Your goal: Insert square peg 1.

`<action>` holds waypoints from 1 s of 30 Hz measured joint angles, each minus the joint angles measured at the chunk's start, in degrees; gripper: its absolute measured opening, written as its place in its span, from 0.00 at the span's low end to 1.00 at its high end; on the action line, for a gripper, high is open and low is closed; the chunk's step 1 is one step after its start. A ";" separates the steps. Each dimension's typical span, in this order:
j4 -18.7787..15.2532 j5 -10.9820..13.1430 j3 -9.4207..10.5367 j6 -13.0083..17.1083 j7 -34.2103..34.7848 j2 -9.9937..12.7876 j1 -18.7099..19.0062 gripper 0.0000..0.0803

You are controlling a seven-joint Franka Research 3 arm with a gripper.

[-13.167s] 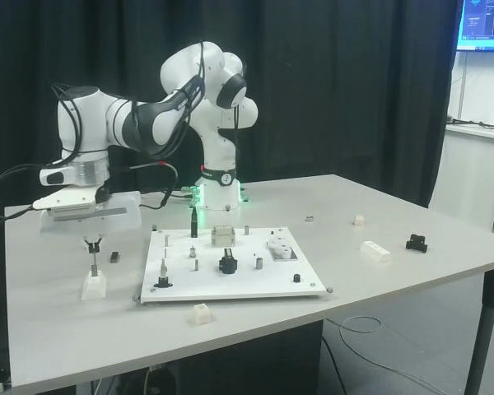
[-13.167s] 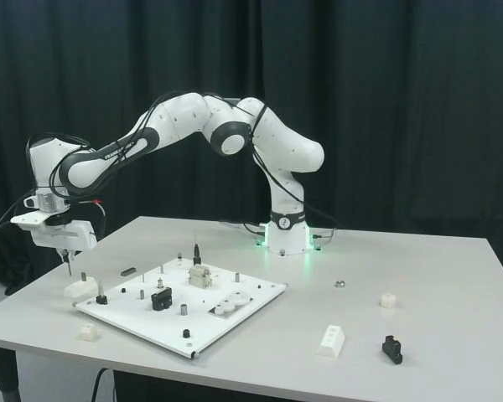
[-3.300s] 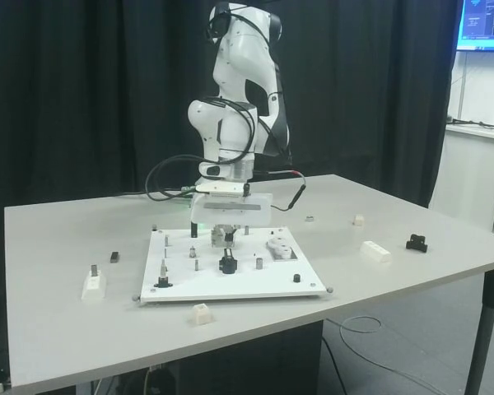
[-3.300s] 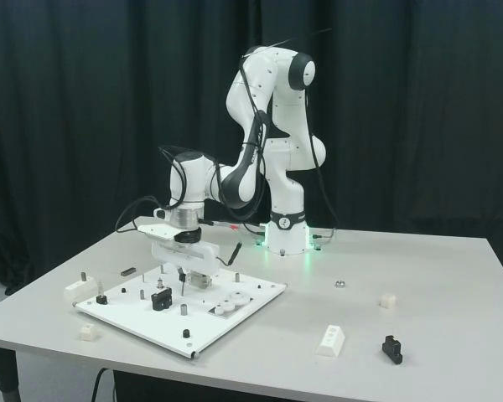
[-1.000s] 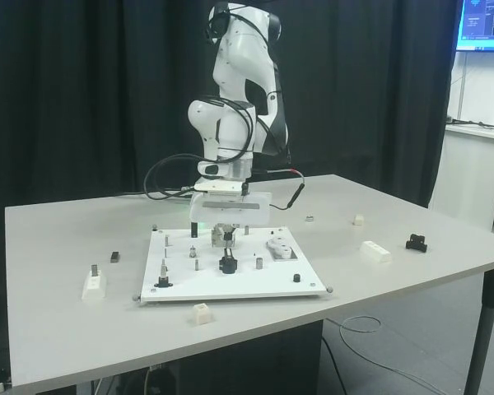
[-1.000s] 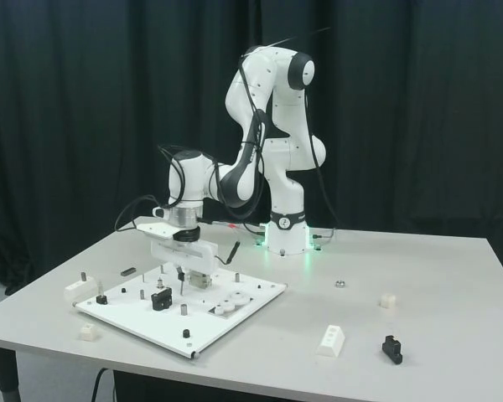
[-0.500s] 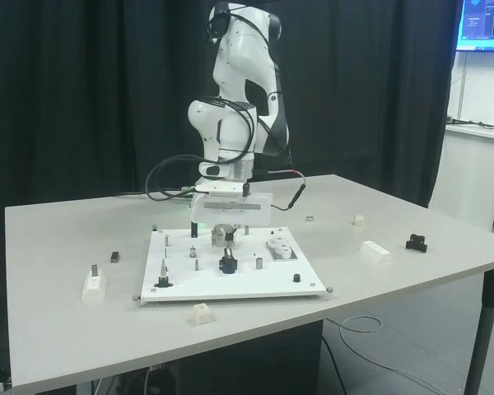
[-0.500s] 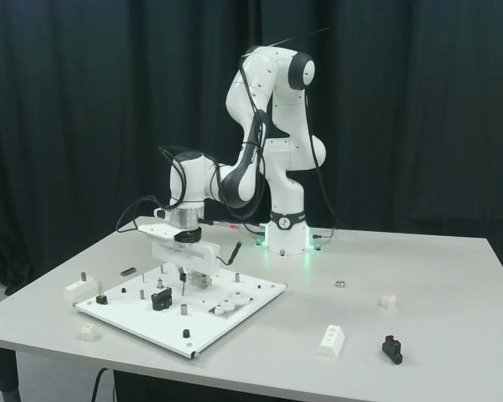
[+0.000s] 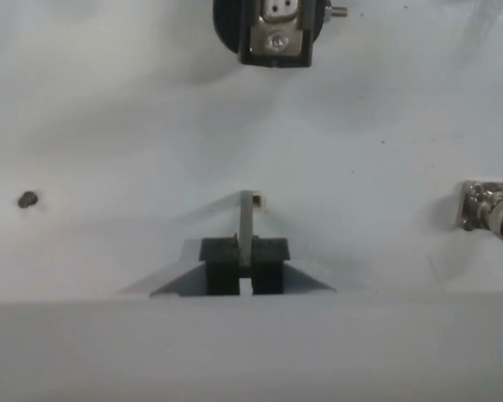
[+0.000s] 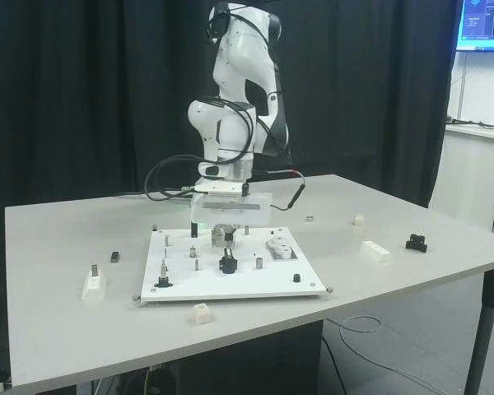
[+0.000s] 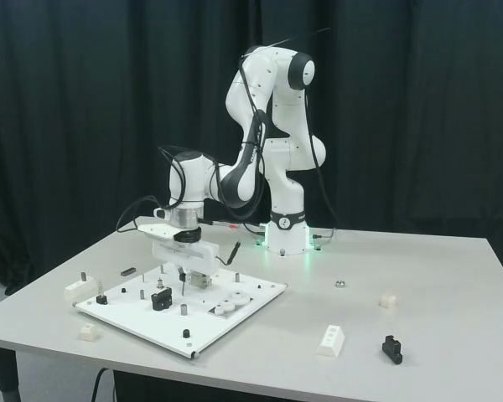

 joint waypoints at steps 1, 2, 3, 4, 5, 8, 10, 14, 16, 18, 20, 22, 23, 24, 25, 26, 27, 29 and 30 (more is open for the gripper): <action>0.00 0.00 -0.02 0.00 0.00 0.00 -0.02 0.03; 0.00 0.00 -0.04 0.00 0.00 -0.01 -0.04 0.03; -0.01 0.00 -0.06 -0.01 0.00 -0.02 -0.08 0.03; -0.02 0.00 -0.08 -0.03 0.00 -0.03 -0.11 0.03; -0.04 0.00 -0.10 -0.06 0.00 -0.04 -0.15 0.03; -0.10 0.00 -0.12 -0.22 0.00 -0.07 -0.25 0.03; -0.12 0.00 -0.12 -0.39 0.00 -0.15 -0.27 0.03; -0.27 0.00 -0.12 -0.71 0.00 -0.33 -0.27 0.03; -0.35 0.00 -0.11 -0.74 0.00 -0.38 -0.27 0.03; -0.42 0.00 -0.11 -0.74 0.00 -0.41 -0.27 0.03; -0.44 0.00 -0.11 -0.74 0.00 -0.42 -0.27 0.03; -0.44 0.00 -0.11 -0.72 0.00 -0.42 -0.27 0.03; -0.44 0.00 -0.11 -0.69 0.00 -0.42 -0.27 0.03; -0.44 0.00 -0.11 -0.67 0.00 -0.42 -0.27 0.03; -0.44 0.00 -0.11 -0.63 0.00 -0.42 -0.27 0.03; -0.44 0.00 -0.11 -0.58 0.00 -0.42 -0.27 0.03; -0.44 0.00 -0.11 -0.52 0.00 -0.42 -0.28 0.03; -0.44 0.00 -0.11 -0.31 0.00 -0.42 -0.30 0.03; -0.44 0.00 -0.11 -0.17 0.00 -0.41 -0.31 0.03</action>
